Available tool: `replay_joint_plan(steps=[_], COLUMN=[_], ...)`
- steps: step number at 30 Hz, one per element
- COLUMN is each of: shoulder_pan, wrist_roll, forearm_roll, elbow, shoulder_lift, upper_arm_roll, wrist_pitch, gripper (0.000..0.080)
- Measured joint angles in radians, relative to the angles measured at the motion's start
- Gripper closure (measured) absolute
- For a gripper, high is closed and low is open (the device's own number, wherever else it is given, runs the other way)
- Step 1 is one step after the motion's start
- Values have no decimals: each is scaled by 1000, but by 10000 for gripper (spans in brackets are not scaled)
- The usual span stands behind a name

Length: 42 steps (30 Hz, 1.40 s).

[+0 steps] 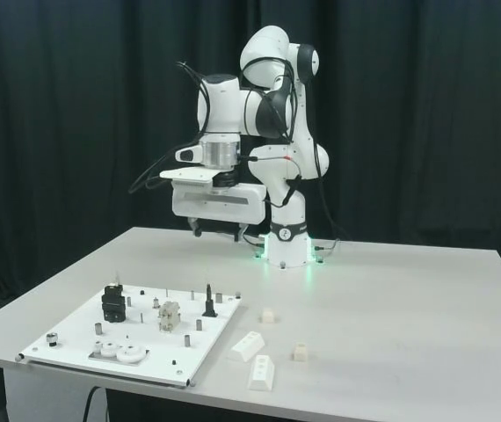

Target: Remove D-SUB.

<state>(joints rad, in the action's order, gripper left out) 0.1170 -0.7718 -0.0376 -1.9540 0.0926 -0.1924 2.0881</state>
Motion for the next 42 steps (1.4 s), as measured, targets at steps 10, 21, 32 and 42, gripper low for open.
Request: replay_joint_plan(steps=[10,21,32,42], shoulder_pan=[-12,-19,-20,-19], wrist_roll=[0,0,2,2], forearm_roll=[0,3,4,5], elbow=[1,12,23,29], shoulder_lift=[14,35,49,54], upper_arm_roll=[-5,-13,-14,-12], wrist_pitch=[41,55,55,55], gripper=[3,3,3,3])
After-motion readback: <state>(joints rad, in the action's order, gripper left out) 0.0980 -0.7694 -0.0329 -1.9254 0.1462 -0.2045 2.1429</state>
